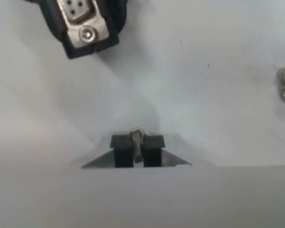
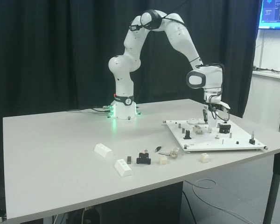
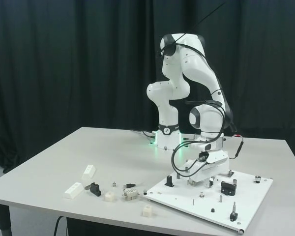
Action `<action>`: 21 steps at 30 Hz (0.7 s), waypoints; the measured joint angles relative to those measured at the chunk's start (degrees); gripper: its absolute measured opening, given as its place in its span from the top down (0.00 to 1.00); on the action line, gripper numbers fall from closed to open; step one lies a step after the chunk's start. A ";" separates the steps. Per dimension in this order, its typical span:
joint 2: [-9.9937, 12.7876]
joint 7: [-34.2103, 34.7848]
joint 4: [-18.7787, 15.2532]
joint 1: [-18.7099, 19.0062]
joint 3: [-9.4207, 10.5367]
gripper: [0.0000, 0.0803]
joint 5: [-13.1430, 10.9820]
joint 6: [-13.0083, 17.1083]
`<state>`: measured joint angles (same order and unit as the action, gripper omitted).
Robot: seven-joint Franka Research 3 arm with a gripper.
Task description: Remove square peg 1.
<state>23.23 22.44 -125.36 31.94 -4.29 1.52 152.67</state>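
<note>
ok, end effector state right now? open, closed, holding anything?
End effector: closed on a small peg, low over the white board.

The white arm (image 2: 170,35) rises from its base, arches over at the elbow and points its wrist straight down, the gripper (image 1: 137,151) with both fingers drawn close together low above the table

grey table (image 2: 51,140), white board (image 2: 233,142), white blocks (image 2: 103,150)
</note>
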 joint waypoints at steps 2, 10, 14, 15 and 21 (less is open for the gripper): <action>0.00 -0.22 0.06 -0.01 0.00 0.95 0.00 -0.11; -0.21 -0.59 0.13 -0.02 0.00 0.95 0.00 -0.49; -0.40 -0.59 0.19 -0.02 0.01 0.95 0.00 -0.88; -0.44 -0.59 0.24 -0.02 0.01 0.95 0.00 -1.04; -0.61 -0.59 0.53 -0.02 0.01 0.95 0.00 -1.80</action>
<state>22.62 21.85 -124.83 31.93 -4.28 1.51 150.87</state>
